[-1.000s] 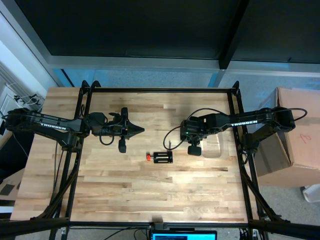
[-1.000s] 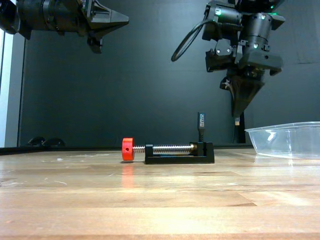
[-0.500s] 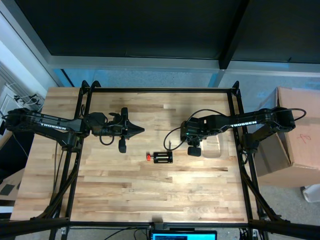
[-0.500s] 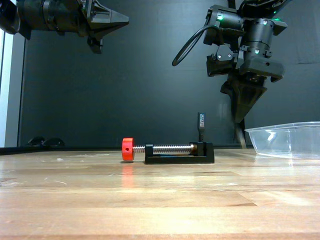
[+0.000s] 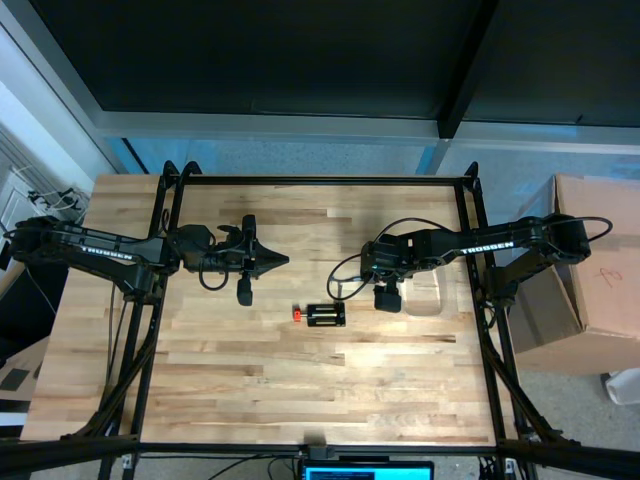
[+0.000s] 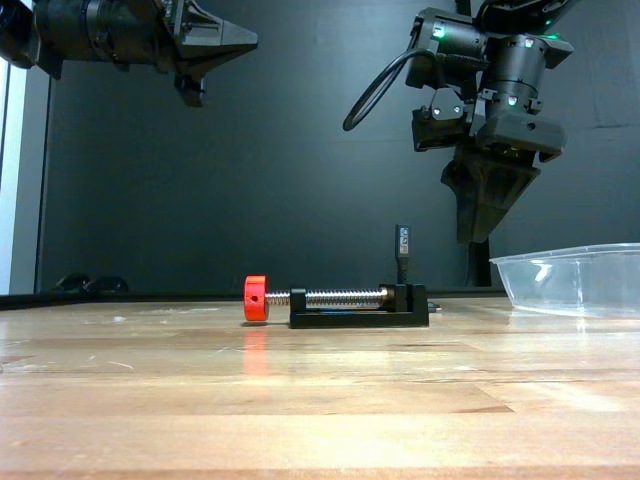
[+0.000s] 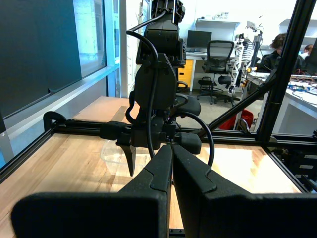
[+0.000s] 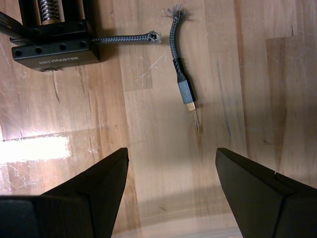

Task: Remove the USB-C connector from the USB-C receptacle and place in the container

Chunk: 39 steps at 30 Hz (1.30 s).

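Connector (image 8: 184, 90) newly free; end effectors (image 6: 253, 41) (image 6: 476, 238) aloft

USB-C connector (image 8: 184, 89): grey plug w/ short frayed braided cable, out of its seat, lying flat & free on the wood btwn clamp (image 6: 358, 305) and container. USB-C receptacle (image 6: 402, 243): black, upright in the clamp's 3 o'clock end. Container (image 6: 570, 275): clear plastic tray on table, 3 o'clock from clamp. Right gripper (image 8: 171, 151) spread wide above connector, not touching. Left gripper (image 7: 172, 145) closed, up high, 10 o'clock of clamp.
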Available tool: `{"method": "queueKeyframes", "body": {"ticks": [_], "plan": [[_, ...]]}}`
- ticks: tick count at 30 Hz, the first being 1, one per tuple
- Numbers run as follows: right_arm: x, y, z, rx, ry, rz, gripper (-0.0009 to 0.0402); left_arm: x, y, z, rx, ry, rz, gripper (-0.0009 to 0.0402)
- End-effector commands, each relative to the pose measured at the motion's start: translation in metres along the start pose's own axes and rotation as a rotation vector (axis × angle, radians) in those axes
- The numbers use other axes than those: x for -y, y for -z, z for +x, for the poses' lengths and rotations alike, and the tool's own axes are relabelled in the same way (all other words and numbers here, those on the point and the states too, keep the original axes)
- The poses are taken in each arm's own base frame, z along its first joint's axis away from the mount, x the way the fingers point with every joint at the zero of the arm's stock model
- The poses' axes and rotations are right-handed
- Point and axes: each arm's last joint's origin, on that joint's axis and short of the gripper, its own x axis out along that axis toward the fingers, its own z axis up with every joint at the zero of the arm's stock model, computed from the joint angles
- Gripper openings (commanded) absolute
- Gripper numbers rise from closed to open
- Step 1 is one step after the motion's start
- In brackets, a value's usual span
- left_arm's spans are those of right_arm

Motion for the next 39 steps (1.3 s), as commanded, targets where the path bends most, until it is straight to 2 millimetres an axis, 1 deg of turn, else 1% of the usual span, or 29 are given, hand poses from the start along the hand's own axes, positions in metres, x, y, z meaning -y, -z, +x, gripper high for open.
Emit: {"method": "queueKeyframes", "body": {"ticks": [1,5,9,14,18,21,25,32,35,39], "plan": [[0.000,-0.002,-0.006,-0.015,0.001,-0.002,0.0247,0.000,0.000,0.000,0.000,0.000,0.000,0.0000],[0.001,-0.008,-0.021,-0.044,0.003,-0.007,0.0247,0.000,0.000,0.000,0.000,0.000,0.000,0.0000],[0.001,-0.016,-0.035,-0.037,0.002,-0.007,0.0247,0.000,0.000,0.000,0.000,0.000,0.000,0.0000],[0.002,-0.022,-0.043,-0.006,0.000,-0.003,0.0247,0.000,0.000,0.000,0.000,0.000,0.000,0.0000],[0.003,-0.025,-0.044,0.017,0.001,0.003,0.0247,0.000,0.000,0.000,0.000,0.000,0.000,0.0000],[0.010,-0.032,-0.038,0.041,0.008,0.028,0.0247,0.000,0.000,0.000,0.000,0.000,0.000,0.0000],[0.017,-0.046,-0.022,0.009,0.019,0.025,0.0247,0.000,0.000,0.000,0.000,0.000,0.000,0.0000],[0.015,-0.082,0.011,-0.035,0.011,-0.019,0.0247,0.000,0.000,0.000,0.000,0.000,0.000,0.0000],[0.014,-0.092,0.027,-0.063,0.011,-0.020,0.0247,0.000,0.000,0.000,0.000,0.000,0.000,0.0000],[0.013,-0.099,0.049,-0.103,0.011,-0.020,0.0247,0.000,0.000,0.000,0.000,0.000,0.000,0.0000]]}}
